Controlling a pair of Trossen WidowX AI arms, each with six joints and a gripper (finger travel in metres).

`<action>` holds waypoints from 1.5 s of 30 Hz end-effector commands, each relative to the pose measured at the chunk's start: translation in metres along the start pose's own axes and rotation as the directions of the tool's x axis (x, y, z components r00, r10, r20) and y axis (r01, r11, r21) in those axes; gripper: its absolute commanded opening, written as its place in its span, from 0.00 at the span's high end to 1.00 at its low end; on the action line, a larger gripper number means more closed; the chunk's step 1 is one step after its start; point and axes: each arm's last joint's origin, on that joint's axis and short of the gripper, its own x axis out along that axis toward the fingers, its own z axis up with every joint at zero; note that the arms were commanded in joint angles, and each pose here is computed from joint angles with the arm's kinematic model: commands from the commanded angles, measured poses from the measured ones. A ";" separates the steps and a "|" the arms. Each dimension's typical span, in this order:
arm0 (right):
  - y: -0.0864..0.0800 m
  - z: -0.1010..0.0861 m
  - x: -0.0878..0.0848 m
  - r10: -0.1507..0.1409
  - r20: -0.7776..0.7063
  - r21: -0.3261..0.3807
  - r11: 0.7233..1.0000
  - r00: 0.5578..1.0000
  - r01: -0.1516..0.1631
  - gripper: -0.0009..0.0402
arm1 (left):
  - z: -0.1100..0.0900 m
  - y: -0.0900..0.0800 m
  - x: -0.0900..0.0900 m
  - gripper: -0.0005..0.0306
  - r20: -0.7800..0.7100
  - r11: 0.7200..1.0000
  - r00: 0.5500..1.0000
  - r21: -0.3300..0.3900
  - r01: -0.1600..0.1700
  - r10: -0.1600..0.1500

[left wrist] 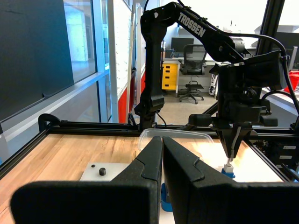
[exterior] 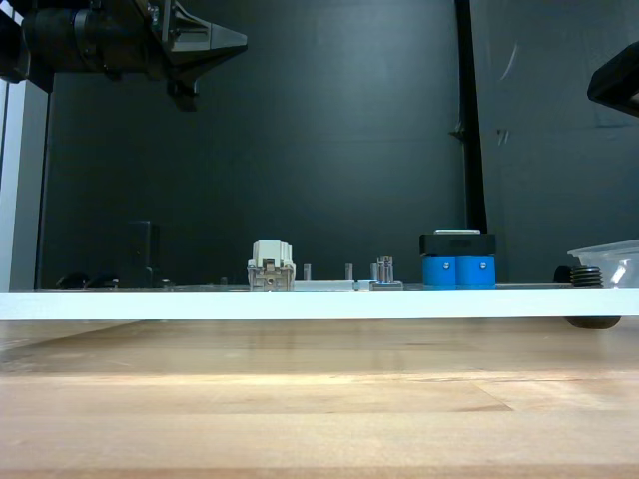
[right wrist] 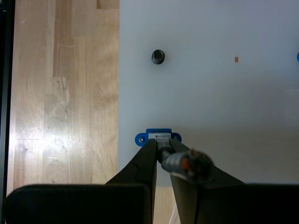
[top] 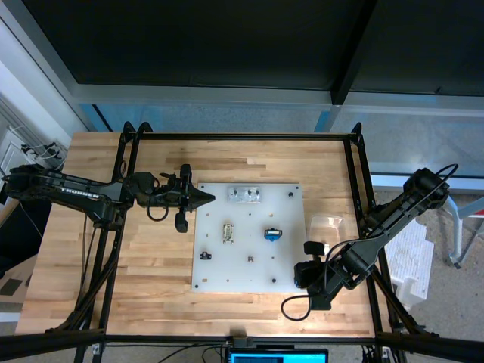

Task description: Pick the RJ45 connector and install on taskboard

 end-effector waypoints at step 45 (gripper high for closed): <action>0.001 -0.009 0.016 -0.016 -0.025 -0.030 0.999 1.000 0.015 0.96 | 0.000 0.000 0.000 0.98 0.000 1.000 1.000 0.000 0.000 0.000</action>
